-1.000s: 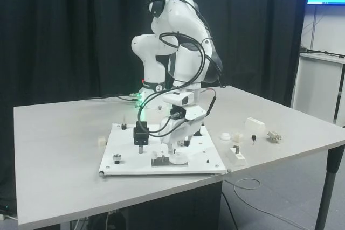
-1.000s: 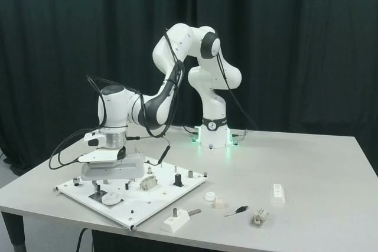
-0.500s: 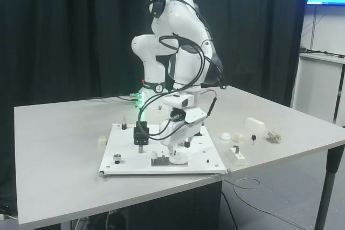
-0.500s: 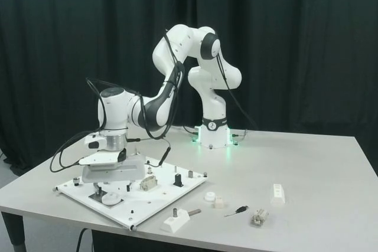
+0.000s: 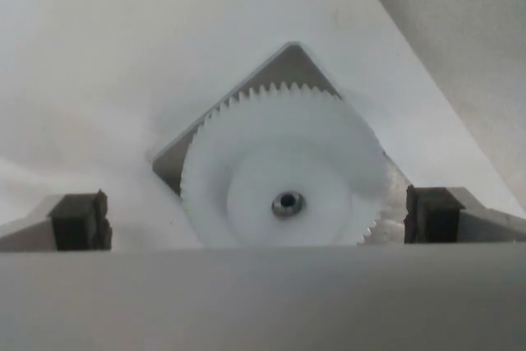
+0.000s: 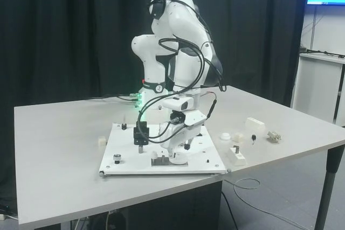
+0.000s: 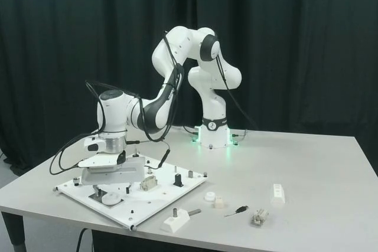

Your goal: Remove large gear.

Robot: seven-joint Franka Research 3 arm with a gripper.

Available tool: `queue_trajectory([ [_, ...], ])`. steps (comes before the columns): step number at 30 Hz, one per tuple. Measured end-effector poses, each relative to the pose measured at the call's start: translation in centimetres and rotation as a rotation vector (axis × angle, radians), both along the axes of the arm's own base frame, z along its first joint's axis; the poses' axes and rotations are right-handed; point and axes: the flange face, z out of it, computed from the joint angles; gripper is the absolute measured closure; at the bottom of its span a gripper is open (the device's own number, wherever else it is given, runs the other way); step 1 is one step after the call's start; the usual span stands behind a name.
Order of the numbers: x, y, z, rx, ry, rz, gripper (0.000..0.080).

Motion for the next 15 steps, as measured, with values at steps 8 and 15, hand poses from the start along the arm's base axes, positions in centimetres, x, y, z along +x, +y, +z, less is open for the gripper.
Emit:
queue_trajectory([
  [8, 0.02, -0.10, -0.20, 0.003, 0.000, -0.005, 0.0003],
  [15, 0.13, -0.18, -0.42, 0.005, 0.000, -0.007, 0.0003],
])
